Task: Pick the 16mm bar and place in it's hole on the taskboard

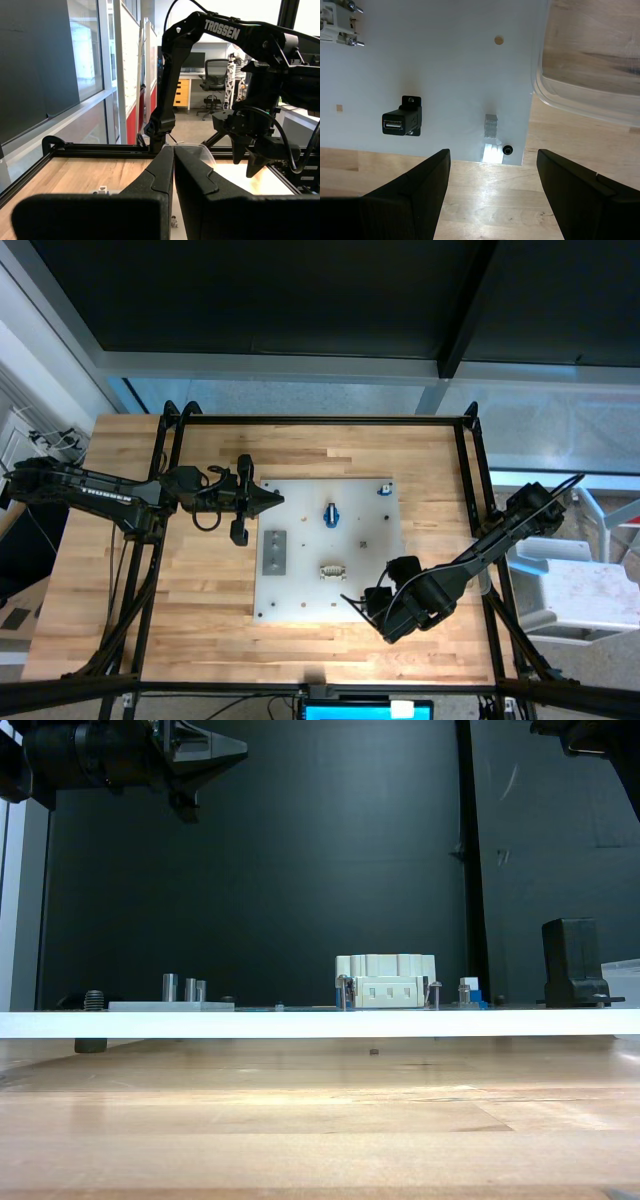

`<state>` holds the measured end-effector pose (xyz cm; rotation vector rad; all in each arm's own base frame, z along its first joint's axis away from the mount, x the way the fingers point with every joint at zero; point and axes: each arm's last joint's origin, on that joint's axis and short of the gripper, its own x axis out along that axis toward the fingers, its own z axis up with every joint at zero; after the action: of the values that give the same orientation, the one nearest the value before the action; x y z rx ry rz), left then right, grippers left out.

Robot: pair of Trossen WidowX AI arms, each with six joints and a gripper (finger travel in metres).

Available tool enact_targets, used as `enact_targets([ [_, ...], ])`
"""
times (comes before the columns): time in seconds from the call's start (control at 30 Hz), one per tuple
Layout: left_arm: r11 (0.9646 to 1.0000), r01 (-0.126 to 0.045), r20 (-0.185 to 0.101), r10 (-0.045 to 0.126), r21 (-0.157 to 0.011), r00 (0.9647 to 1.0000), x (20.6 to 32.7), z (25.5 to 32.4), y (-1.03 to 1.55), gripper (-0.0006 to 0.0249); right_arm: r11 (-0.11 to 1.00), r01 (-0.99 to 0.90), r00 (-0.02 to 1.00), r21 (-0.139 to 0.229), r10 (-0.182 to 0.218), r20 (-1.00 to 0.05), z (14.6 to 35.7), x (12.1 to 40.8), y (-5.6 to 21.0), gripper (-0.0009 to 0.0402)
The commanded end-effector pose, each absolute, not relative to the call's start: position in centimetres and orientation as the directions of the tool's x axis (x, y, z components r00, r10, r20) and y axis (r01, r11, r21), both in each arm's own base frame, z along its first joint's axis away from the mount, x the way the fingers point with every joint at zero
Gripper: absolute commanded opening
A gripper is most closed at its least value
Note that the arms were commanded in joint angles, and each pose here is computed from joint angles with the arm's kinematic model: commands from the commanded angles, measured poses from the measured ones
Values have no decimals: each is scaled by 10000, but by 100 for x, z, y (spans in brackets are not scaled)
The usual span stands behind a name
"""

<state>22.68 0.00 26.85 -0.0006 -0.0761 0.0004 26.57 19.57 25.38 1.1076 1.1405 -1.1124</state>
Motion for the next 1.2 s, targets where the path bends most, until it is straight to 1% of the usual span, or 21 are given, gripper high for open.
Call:
enact_targets([
  [0.03,10000,-3,764,4,-6,9971,2269,2686,0,0,1091,9913,824,736,-779,-9936,2536,2657,1958,243],
  [1.2,10000,-3,764,4,-6,9971,2269,2686,0,0,1085,9916,796,707,-800,-9936,2536,2656,1954,243],
])
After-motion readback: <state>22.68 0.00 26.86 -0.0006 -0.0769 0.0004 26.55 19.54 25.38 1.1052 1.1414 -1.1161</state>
